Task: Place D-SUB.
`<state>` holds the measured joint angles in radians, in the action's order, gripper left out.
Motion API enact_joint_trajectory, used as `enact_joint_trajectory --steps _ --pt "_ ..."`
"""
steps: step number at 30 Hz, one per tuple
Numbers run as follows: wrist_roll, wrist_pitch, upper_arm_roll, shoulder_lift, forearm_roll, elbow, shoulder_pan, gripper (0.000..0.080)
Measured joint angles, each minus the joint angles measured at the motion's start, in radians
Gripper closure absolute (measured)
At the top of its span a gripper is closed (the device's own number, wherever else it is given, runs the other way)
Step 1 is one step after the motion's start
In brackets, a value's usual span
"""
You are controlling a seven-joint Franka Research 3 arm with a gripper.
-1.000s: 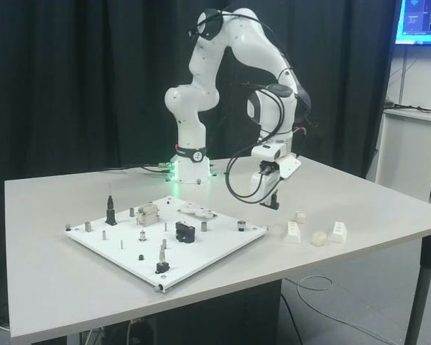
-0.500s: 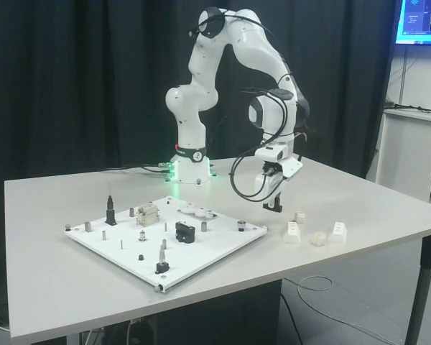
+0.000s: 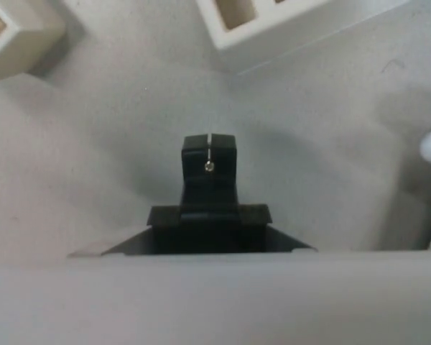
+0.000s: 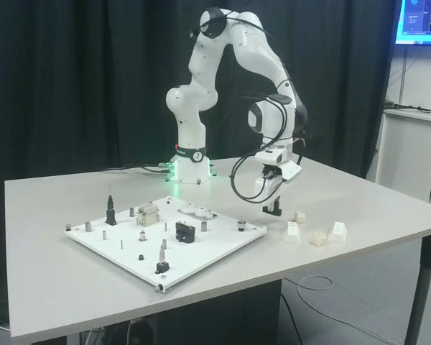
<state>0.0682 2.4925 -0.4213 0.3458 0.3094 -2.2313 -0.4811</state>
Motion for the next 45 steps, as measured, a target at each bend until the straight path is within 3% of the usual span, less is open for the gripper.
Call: enact_joint_trajectory --steps 22,38,39,44,45 --pt "0.023 0.109 0.031 0.008 0.000 -0.050 0.000 0.0649" --pt "0.037 0.117 0.036 0.017 0.000 -0.050 0.000 0.0649" --pt "0.037 0.117 0.036 0.017 0.000 -0.050 0.000 0.0501" --pt "0.037 0.117 0.037 0.017 0.000 -0.050 0.000 0.0501" --pt "0.037 0.117 0.037 0.017 0.000 -0.050 0.000 0.0199"
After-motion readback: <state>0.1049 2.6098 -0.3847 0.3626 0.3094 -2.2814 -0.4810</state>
